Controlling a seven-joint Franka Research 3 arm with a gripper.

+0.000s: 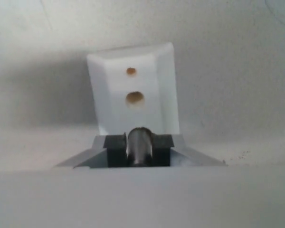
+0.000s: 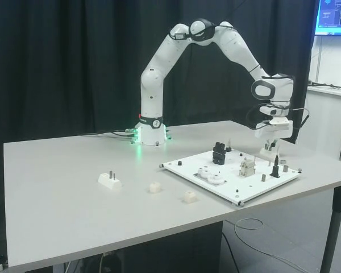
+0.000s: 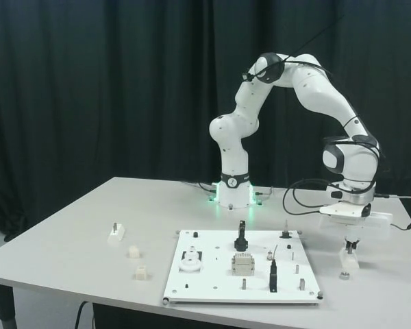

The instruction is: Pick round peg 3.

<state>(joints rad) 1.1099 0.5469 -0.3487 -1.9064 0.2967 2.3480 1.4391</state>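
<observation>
My gripper [image 1: 139, 151] is shut on a grey round peg [image 1: 139, 142], which stands upright between the black finger pads [image 1: 115, 148]. Right behind the peg is a white holder block [image 1: 133, 90] with two empty holes showing. In the second room view the gripper [image 3: 351, 247] hangs just over this block [image 3: 348, 261] on the table, right of the white board. The first room view shows the gripper [image 2: 268, 142] above the same block [image 2: 267, 152]. Whether the peg's lower end is still in the block is hidden.
A white assembly board [image 3: 212, 282] with black and grey parts lies in front of the arm's base [image 3: 234, 195]. A small ring [image 3: 343, 275] lies near the holder. Three small white blocks [image 3: 115, 235] [image 3: 133, 251] [image 3: 142, 273] sit at the table's left.
</observation>
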